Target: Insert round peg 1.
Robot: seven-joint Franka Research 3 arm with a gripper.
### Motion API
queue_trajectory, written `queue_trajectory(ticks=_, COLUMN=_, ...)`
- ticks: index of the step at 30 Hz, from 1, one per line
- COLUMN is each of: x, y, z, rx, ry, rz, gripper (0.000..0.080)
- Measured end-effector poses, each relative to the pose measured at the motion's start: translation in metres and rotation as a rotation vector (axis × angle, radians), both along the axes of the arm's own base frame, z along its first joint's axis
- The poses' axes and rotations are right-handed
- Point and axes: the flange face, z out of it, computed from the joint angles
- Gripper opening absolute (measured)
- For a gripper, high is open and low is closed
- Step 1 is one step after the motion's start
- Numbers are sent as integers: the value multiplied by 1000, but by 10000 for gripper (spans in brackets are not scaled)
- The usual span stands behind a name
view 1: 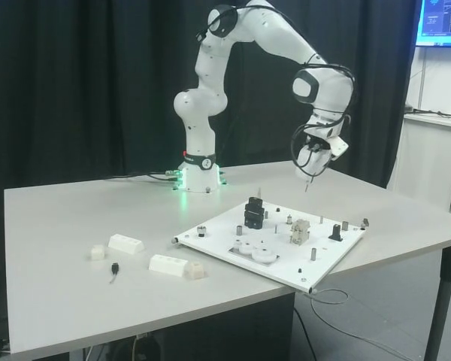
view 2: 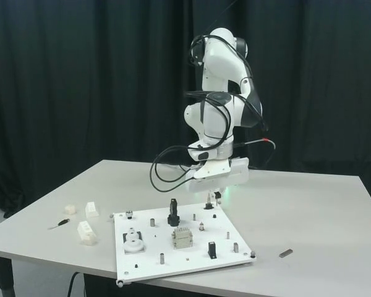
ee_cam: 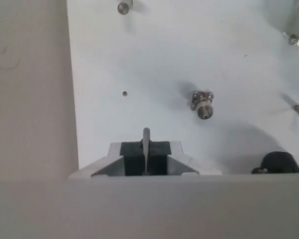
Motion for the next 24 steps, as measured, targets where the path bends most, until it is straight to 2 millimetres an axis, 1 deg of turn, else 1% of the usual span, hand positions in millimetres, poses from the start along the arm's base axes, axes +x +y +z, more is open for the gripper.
queue_trajectory(ticks=11, x=-26, y=1, z=-10, rx=26, ry=-37, rz=9, gripper=16)
queue_trajectory(ticks=17, x=-34, y=1, z=-15, rx=35, ry=-61, rz=14, gripper=16)
queue_trajectory(ticks=24, x=-41, y=-1, z=-27, rx=37, ry=-82, rz=14, gripper=16)
